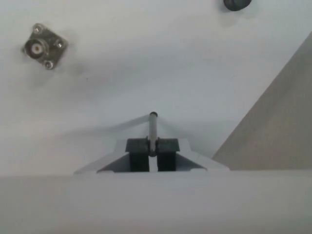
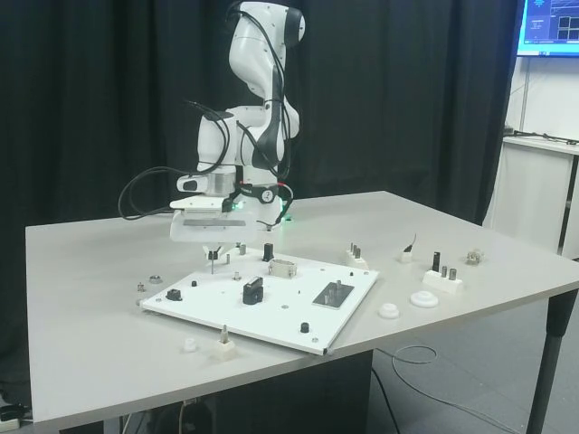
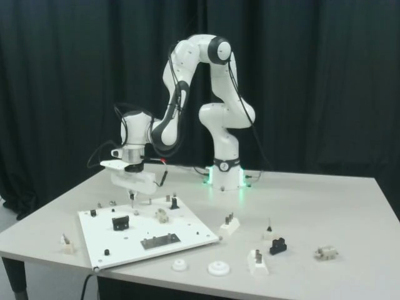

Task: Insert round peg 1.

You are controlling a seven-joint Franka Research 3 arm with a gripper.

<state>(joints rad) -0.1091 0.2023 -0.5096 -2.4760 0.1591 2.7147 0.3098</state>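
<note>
My gripper (image 1: 152, 154) is shut on a thin grey round peg (image 1: 152, 131) that points down toward the white board (image 1: 146, 63). In the first room view the gripper (image 2: 212, 250) holds the peg (image 2: 212, 262) upright, its tip just above the far left part of the white board (image 2: 344, 307). The second room view shows the gripper (image 3: 132, 194) and peg (image 3: 132, 200) over the board's (image 3: 187, 240) far edge. The hole under the peg is not visible.
A metal square connector (image 1: 45, 46) and a black knob (image 1: 237, 4) sit on the board. Black blocks (image 2: 251, 291), a grey plate (image 2: 333, 294) and small pegs stand on it. Peg holders (image 2: 443, 278) and white discs (image 2: 422, 298) lie on the grey table (image 2: 90, 271).
</note>
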